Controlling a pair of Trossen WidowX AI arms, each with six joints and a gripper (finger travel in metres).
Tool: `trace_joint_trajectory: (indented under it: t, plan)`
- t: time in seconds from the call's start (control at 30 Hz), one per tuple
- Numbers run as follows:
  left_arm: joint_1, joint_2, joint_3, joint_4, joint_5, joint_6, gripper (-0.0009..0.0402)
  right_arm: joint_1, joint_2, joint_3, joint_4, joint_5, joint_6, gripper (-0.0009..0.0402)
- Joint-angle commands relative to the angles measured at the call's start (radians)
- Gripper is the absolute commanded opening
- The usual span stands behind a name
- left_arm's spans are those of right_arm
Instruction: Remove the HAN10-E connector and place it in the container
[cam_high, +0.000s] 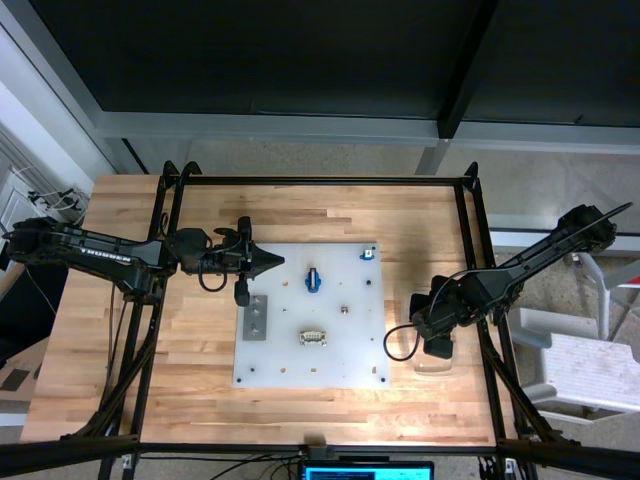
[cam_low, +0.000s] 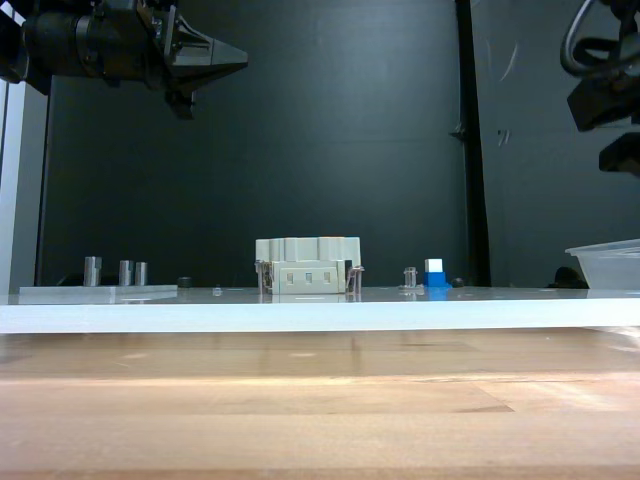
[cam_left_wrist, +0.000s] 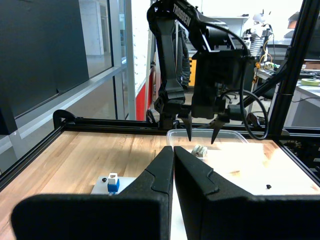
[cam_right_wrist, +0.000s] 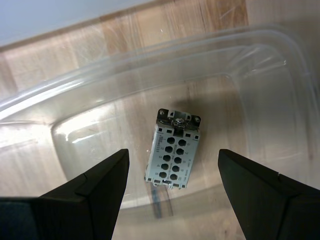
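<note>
Connector: The small beige-grey rectangular HAN10-E connector (cam_right_wrist: 172, 150) was found lying flat on the floor of the container, its ten dark pin holes turned upward. It was touched by nothing.

Container: The clear plastic rectangular container (cam_right_wrist: 75, 80) with rounded corners was set on the pale wooden surface (cam_high: 150, 350), just beside the right edge of the plate. This spot was judged to have been chosen so that it lay within the right arm's reach.

Right gripper: The right gripper (cam_left_wrist: 202, 140) was held directly above the container. Its fingers (cam_right_wrist: 95, 190) were spread wide to either side of the connector and nothing was gripped. The spread was judged to suit a release.

Progress: The placement was judged complete, with only a lift clear of the tray left to be made.

Plate: On the flat white plate (cam_high: 350, 300) a beige housing (cam_high: 313, 339) was seated near the near edge, judged to be the connector's mating base. A small blue upright part (cam_high: 313, 279) and a grey metal block (cam_high: 257, 320) with holes were also mounted there.

Left gripper: The left gripper (cam_high: 275, 260) was hung high over the plate's far left part, its fingers pressed together on nothing. It was well apart from the container and judged parked out of the way.

Risk: The tray's thin wall could be caught if the lift were not made straight.
</note>
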Motion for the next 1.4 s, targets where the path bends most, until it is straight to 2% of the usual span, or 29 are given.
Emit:
trace_joint_trajectory:
  t: [0.03,0.33,1.4]
  plan:
    - [0.0,0.0,0.0,0.0,0.0,0.0,0.0,0.0,-0.002,0.037,-0.02,0.0,-0.001,0.0249]
    - [0.0,0.0,0.0,0.0,0.0,0.0,0.0,0.0,-0.002,0.114,-0.035,0.0,-0.007,0.0248]
    - [0.0,0.0,0.0,0.0,0.0,0.0,0.0,0.0,-0.002,0.117,-0.011,0.0,-0.003,0.0247]
